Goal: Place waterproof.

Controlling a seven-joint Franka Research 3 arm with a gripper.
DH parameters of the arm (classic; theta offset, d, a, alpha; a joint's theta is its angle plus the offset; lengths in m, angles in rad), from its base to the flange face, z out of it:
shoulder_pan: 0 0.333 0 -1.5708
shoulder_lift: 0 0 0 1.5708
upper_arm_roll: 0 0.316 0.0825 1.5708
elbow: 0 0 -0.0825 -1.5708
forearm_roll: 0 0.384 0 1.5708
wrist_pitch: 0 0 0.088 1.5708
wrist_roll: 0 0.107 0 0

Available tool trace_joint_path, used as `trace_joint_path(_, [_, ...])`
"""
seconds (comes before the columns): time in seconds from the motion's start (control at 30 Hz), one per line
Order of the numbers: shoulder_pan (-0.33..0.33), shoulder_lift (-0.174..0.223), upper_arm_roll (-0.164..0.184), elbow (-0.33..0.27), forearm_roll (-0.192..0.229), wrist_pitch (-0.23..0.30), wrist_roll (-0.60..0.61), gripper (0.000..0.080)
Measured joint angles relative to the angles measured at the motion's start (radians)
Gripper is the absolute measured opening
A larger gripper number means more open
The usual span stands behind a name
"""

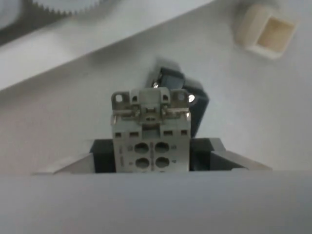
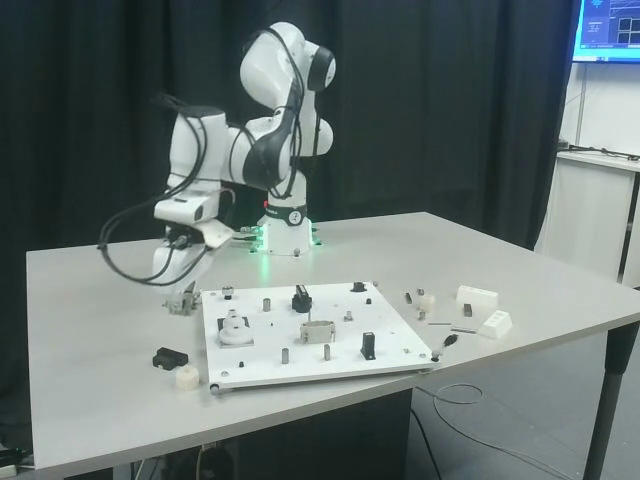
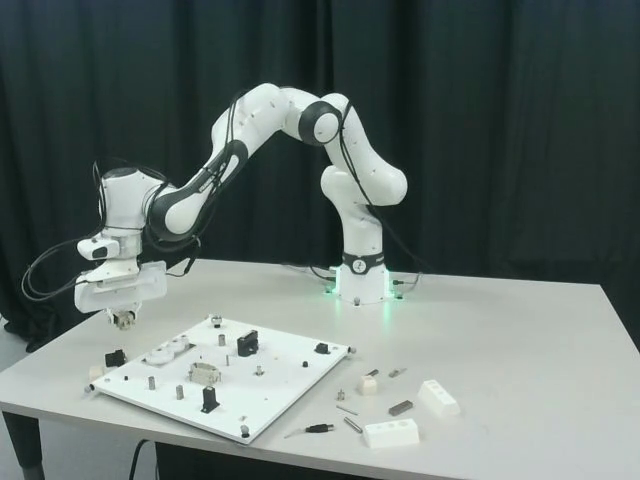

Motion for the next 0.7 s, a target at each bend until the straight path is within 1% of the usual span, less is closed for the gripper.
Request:
trace_joint_path(0.37, [-0.036, 0.046, -0.001, -0.001, 0.035, 0.007, -0.026, 0.031])
trace_joint_path(0.7, [-0.047, 0.07, -0.001, -0.002, 0.054, 0.007, -0.034, 0.031])
